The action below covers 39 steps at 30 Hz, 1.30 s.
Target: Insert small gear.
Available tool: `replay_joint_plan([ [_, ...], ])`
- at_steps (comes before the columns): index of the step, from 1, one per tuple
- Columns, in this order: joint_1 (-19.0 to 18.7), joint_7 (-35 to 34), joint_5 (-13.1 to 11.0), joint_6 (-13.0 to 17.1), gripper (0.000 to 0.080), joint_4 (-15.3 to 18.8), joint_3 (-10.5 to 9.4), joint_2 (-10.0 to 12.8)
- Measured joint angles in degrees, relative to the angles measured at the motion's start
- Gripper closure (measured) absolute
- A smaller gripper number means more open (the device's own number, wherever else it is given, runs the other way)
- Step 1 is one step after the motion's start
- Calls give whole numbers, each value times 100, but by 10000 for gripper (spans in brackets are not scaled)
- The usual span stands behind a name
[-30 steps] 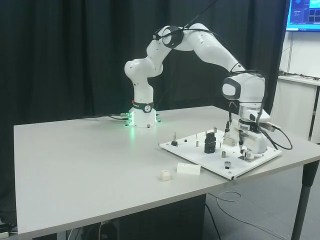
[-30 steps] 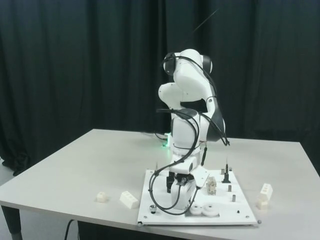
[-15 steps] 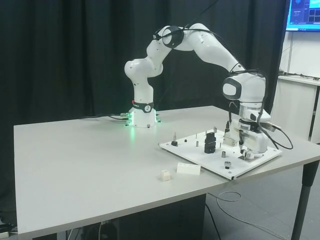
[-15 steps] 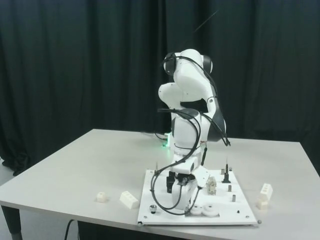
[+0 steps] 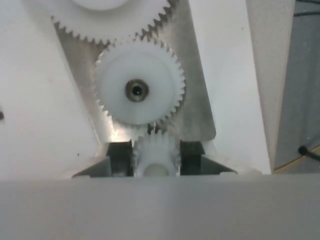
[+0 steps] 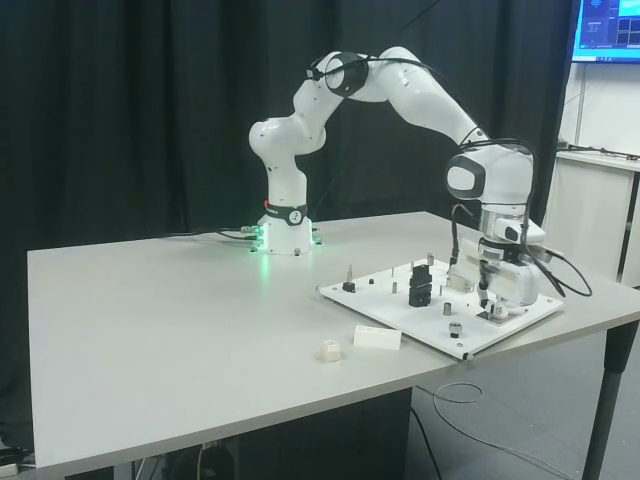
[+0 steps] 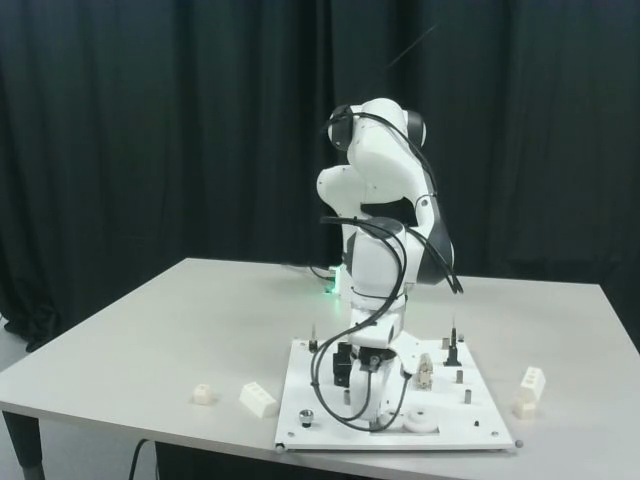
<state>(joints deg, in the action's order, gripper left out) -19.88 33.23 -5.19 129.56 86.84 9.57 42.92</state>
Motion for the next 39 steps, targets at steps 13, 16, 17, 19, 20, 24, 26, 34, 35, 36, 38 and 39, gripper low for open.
replay_joint_plan([
  [13, -8, -919, 1, -16, 604, -2, 0, 0],
  [16, -10, -827, 5, -18, 604, -3, 0, 0],
  [17, -10, -758, 6, -18, 604, -3, 0, 0],
  [19, -10, -578, 6, -18, 604, -3, 0, 1],
  [20, -9, -482, 6, -18, 604, -3, 0, 1],
  [24, -5, -109, 6, -18, 604, -7, 0, 6],
  [26, -3, 60, 5, -18, 604, -12, -1, 10],
  [34, -2, 645, 5, -18, 604, -21, -1, 19],
  [35, -2, 701, 5, -18, 604, -22, -1, 20],
  [36, -2, 737, 5, -18, 604, -23, -1, 20],
  [38, -2, 747, 5, -18, 604, -23, -1, 21],
  [39, -2, 747, 3, -18, 604, -24, -1, 21],
])
